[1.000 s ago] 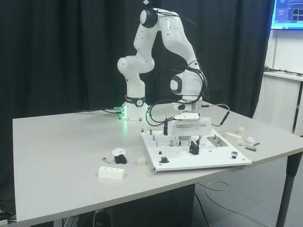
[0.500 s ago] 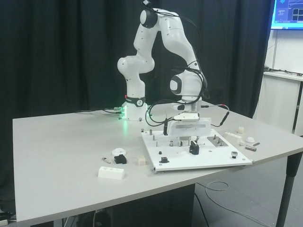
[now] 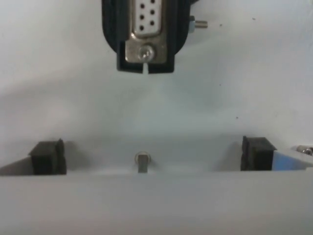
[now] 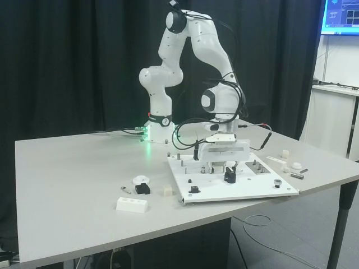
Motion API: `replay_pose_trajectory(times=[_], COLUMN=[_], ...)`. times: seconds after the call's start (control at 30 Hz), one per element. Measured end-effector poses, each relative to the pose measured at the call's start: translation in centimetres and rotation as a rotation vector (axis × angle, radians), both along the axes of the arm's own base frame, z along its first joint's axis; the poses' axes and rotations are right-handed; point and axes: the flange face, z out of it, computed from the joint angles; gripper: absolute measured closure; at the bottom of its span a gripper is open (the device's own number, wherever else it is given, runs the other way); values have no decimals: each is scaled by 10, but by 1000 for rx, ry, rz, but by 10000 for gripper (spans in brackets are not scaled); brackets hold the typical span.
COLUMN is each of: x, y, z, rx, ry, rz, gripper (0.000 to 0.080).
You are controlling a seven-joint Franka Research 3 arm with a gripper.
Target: Remove square peg 1.
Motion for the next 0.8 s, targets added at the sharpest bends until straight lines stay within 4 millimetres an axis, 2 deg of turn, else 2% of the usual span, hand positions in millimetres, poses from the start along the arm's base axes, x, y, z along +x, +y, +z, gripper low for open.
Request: replay_pose_trajectory(times=[0.5, 0.53, 0.7, 0.73, 0.8], x=[2, 2, 2, 3, 3], y=[-2, -2, -2, -2, -3], z=[0, 0, -1, -1, -1], rx=[-1, -1, -1, -1, -2], ry=[-2, -2, -2, -2, -3], rz=[-3, -3, -4, -4, -4], gripper=[3, 258, 258, 421, 421])
